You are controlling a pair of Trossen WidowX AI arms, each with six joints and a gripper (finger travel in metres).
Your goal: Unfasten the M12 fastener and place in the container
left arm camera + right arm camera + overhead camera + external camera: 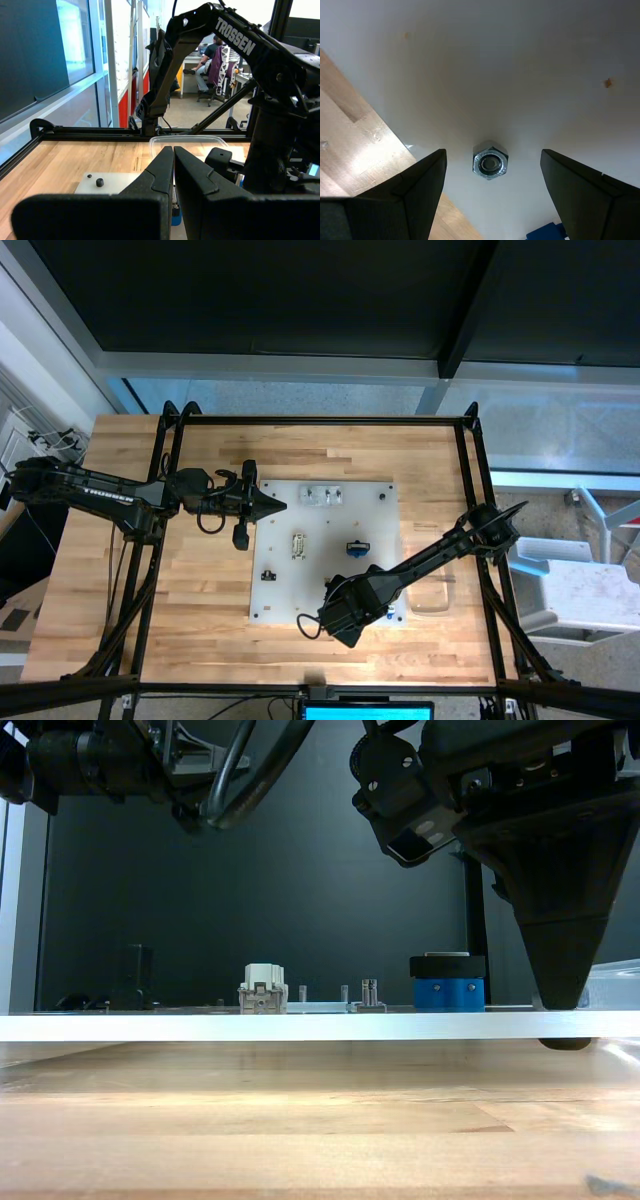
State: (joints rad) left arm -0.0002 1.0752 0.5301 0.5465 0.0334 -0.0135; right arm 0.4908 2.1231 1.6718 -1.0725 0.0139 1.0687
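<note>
Pale wooden table, dark wall behind, bright windows, pale floor

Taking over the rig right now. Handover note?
Left hand: shut, holding nothing, parked over the far left part of the white board.
Right hand: open, low over the board's near right edge, fingers either side of the M12 nut, not touching it.
Nut: on its stud.
Container: just right of the board, no nut seen in it.
Done: approach.
Left: grip, unscrew, lift off, drop in container.
</note>
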